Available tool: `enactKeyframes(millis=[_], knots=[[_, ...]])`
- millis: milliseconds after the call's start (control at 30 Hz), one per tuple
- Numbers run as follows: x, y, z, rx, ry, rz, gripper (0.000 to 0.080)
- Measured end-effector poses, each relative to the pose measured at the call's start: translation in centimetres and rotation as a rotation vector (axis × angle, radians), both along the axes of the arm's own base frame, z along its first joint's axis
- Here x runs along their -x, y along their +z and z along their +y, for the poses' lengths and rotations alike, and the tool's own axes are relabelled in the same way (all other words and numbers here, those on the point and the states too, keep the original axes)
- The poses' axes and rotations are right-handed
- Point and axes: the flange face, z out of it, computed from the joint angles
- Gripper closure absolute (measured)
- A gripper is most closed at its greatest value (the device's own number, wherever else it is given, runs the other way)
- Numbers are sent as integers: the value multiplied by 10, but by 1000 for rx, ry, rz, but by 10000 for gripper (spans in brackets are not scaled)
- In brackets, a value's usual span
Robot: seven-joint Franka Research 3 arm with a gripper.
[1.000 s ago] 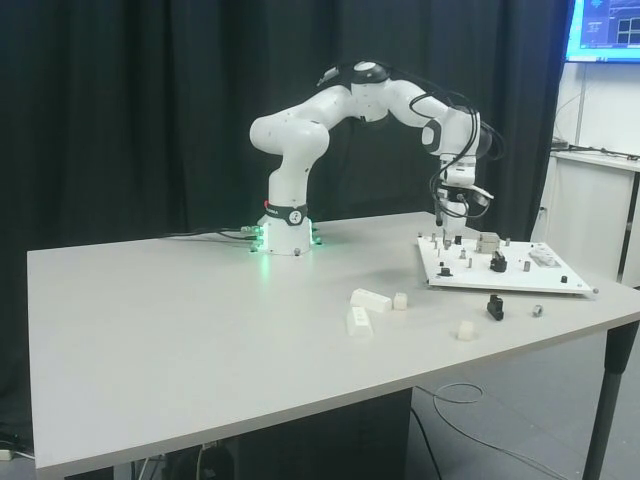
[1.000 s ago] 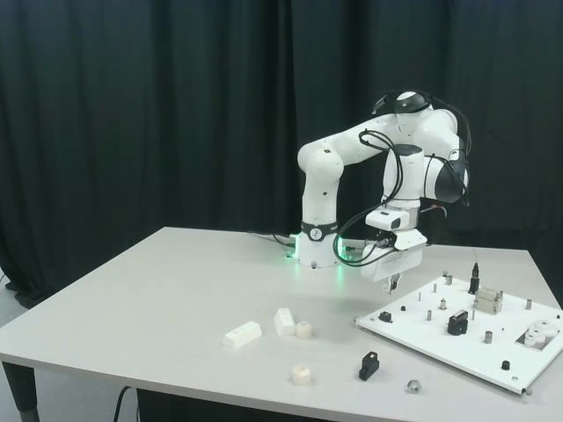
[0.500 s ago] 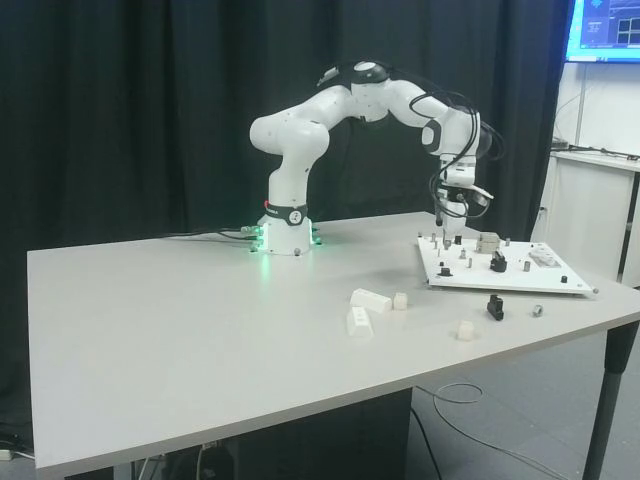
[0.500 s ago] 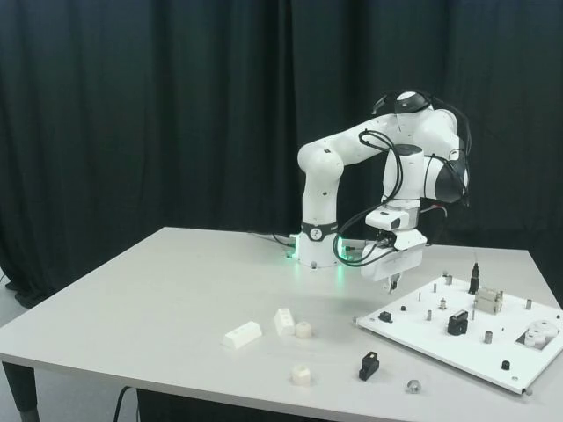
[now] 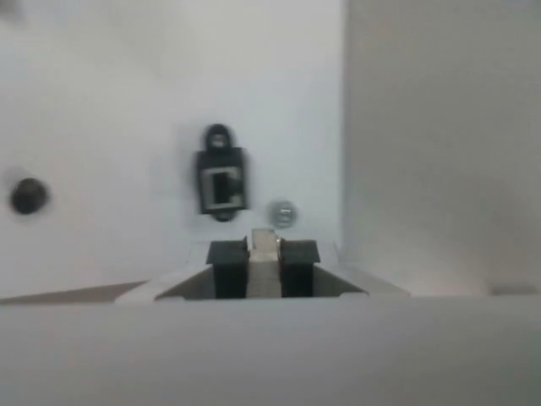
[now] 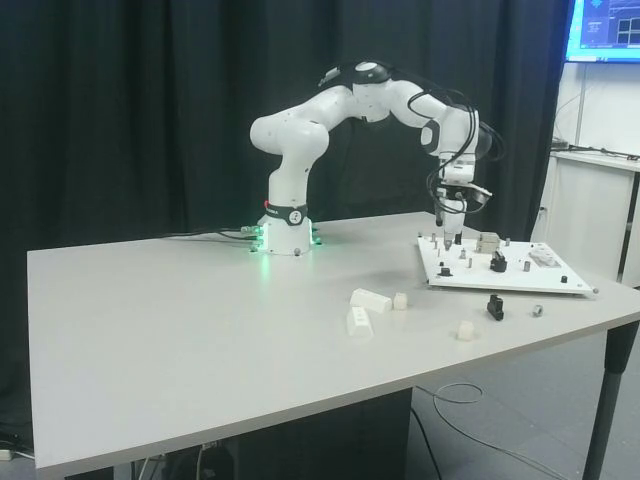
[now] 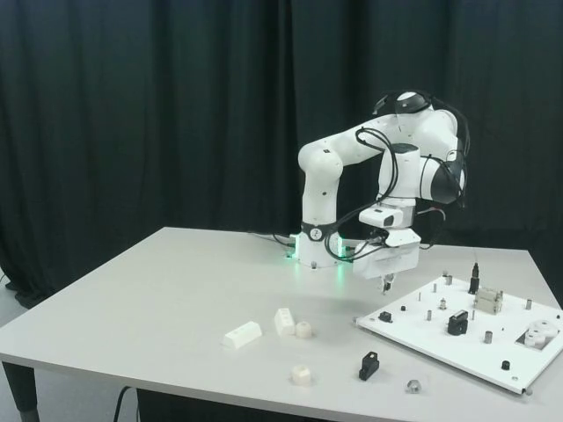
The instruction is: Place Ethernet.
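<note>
My gripper [image 5: 264, 254] is shut on a small pale Ethernet plug [image 5: 264, 244], pinched between the black fingers [image 5: 226, 264]. Below it on the white board [image 5: 127, 101] sits a black Ethernet socket [image 5: 221, 179], a short way ahead of the fingertips. A small grey screw head [image 5: 281, 212] lies beside the socket. In the room views my gripper [image 7: 387, 283] hangs above the board's corner nearest the arm's base, just over the socket [image 7: 384, 316]. The first room view shows the gripper [image 6: 446, 232] above the board [image 6: 545, 277].
The board [image 7: 479, 352] carries pegs, a black block [image 7: 456, 323] and a white part [image 7: 538, 334]. On the table lie white blocks [image 7: 243, 334] [image 7: 284, 321] [image 7: 302, 374], a black bracket [image 7: 369, 365] and a small ring [image 7: 412, 385]. The board's edge [image 5: 345, 127] runs close to the socket.
The hand has shifted slightly toward the arm's base and the board's corner, still holding the plug. Nothing on the table moved.
</note>
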Motion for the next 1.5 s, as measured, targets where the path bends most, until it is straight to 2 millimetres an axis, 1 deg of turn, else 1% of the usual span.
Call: enactKeyframes(millis=[233, 433, 833, 1033, 1233, 1500], knots=[[-18, 2, -20, 2, -53, -38, 725], [-39, -3, -34, -15, -96, -62, 725], [-90, -25, -51, -39, -140, -58, 725], [-110, -36, -58, -46, -152, -42, 725], [-122, -46, -65, -50, -160, -29, 725], [-129, -57, -70, -51, -167, -11, 725]])
